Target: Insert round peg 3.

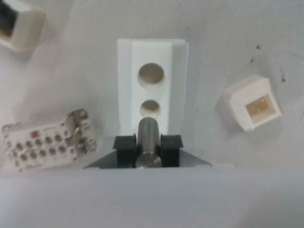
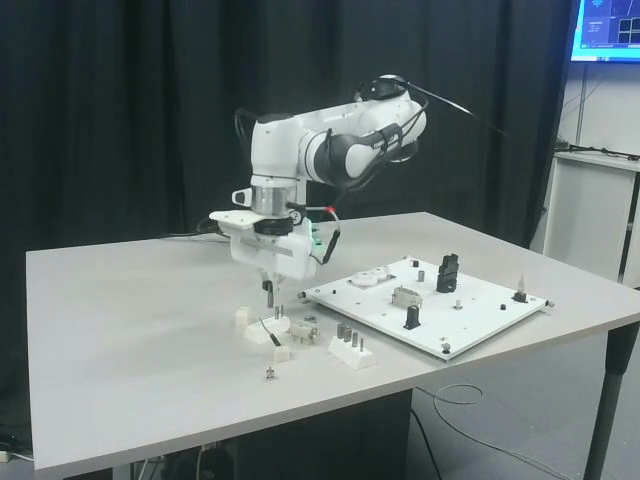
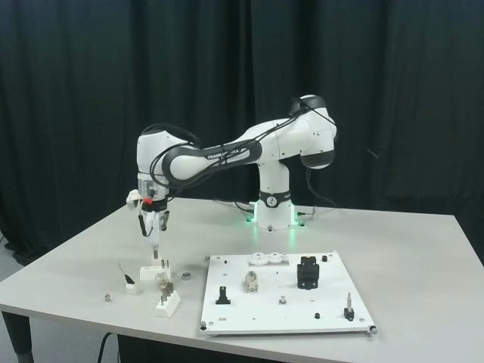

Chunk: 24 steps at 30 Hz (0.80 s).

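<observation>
Metal peg (image 1: 148, 140) is clamped in the gripper (image 1: 148, 148); it should line up over the block's (image 1: 152, 80) smaller hole (image 1: 150, 108) before pushing down.

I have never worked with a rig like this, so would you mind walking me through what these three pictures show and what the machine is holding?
The machine is a white robot arm bolted on a grey table. Two pictures come from cameras standing in the room, each seeing the arm and table from a different side. The third comes from a camera on the arm's wrist, looking down past its gripper.

The gripper's two black fingers are shut on a round metal peg, held upright above a white block with round holes. The peg hangs over the block and is not yet in a hole.

Near the block lie a connector with rows of pins and two small white housings, one of them open-topped. Farther along the table lies a white board carrying small black and metal parts.
</observation>
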Available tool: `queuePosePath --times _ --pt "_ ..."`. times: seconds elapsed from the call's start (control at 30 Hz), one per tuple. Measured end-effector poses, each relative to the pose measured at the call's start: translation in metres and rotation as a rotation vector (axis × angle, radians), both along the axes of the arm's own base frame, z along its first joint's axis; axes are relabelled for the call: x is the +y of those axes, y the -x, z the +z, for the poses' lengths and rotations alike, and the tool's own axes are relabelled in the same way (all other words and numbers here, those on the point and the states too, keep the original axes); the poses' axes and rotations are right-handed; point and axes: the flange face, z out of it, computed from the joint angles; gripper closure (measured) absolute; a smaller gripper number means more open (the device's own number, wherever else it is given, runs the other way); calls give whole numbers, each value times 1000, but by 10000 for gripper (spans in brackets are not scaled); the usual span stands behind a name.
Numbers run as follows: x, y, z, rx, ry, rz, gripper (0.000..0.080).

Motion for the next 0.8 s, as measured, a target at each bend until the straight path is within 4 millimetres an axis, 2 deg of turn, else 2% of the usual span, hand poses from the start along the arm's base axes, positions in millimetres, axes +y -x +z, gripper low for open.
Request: queuePosePath --times 0.3,0.8 --pt "4 0 15 -2 8 35 699" --pt "0 8 16 1 29 94 699"
